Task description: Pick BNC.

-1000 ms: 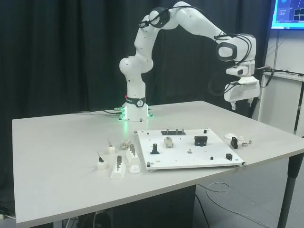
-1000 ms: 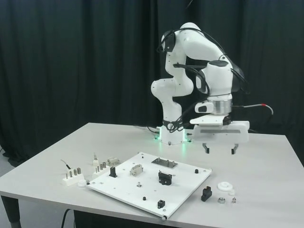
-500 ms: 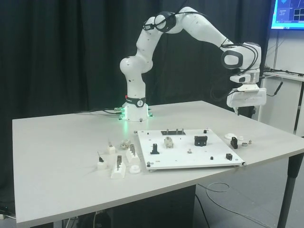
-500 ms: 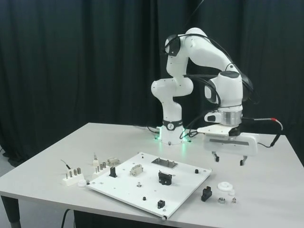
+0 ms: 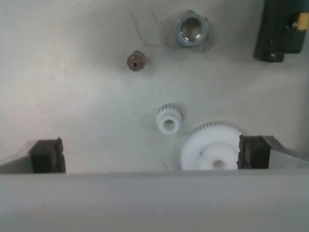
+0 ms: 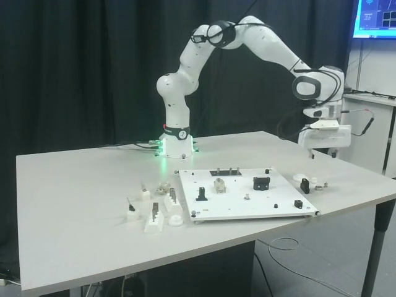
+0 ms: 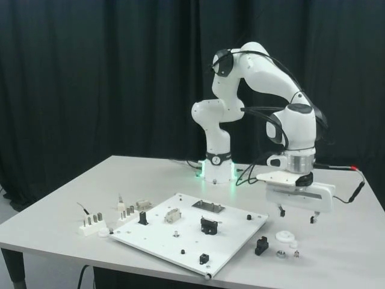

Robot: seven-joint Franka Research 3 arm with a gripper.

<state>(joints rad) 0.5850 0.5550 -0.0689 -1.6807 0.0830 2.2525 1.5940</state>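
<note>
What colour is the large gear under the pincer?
White; the large gear shows best in the wrist view.

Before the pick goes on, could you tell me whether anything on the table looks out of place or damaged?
Nothing stands out. The gripper hangs open above loose parts lying apart on the grey table: a large white gear, a small white gear and a metal nut. No damage shows.

Beside the one white board [image 7: 237, 238] lie two white gears [image 5: 211, 149], one nut [image 5: 191, 29] and one small connector [image 5: 136, 61]. One black block [image 7: 261, 245] stands there too.
</note>
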